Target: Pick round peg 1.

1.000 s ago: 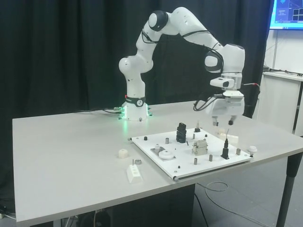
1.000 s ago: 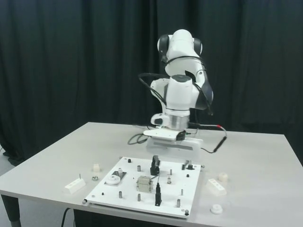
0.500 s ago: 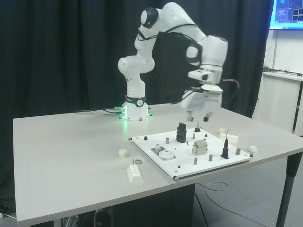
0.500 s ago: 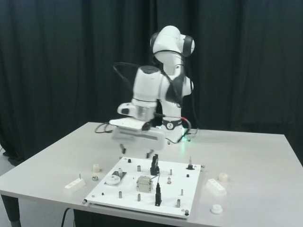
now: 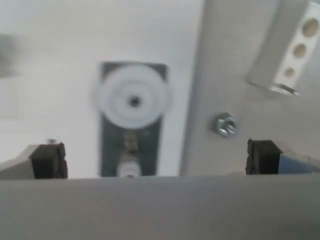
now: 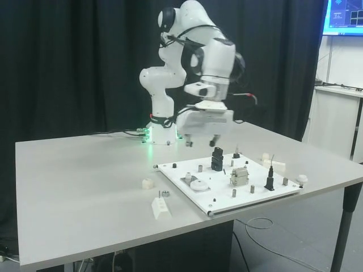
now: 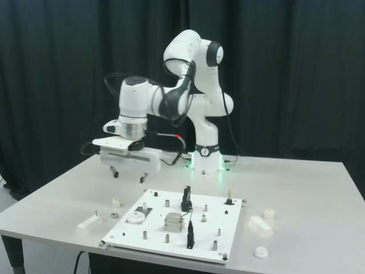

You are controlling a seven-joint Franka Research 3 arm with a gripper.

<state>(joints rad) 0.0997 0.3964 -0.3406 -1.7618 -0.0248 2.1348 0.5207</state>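
Swung across since half a second ago, from over the board's far side to its gear end | arm (image 6: 195,34) bent, wrist down, jaws (image 7: 129,175) wide, holding nothing, high above desk (image 6: 74,170) | wrist view alone shows white gear (image 5: 132,98), nut (image 5: 225,124), drilled block (image 5: 295,42) | round peg 1: cannot tell which peg on white board (image 7: 222,220).

The board (image 7: 171,225) is lying on the table (image 7: 308,188), near its front edge, with the arm's base (image 7: 206,161) standing behind it. The gear (image 7: 136,216) is sitting on the board's left part, the tall connector (image 7: 186,199) near its middle. Off the board's left edge, the nut (image 7: 114,215) is lying between the small block (image 7: 116,202) behind it and the long block (image 7: 90,223) in front. The gripper (image 7: 129,173) is hanging above that left edge, clear of everything.
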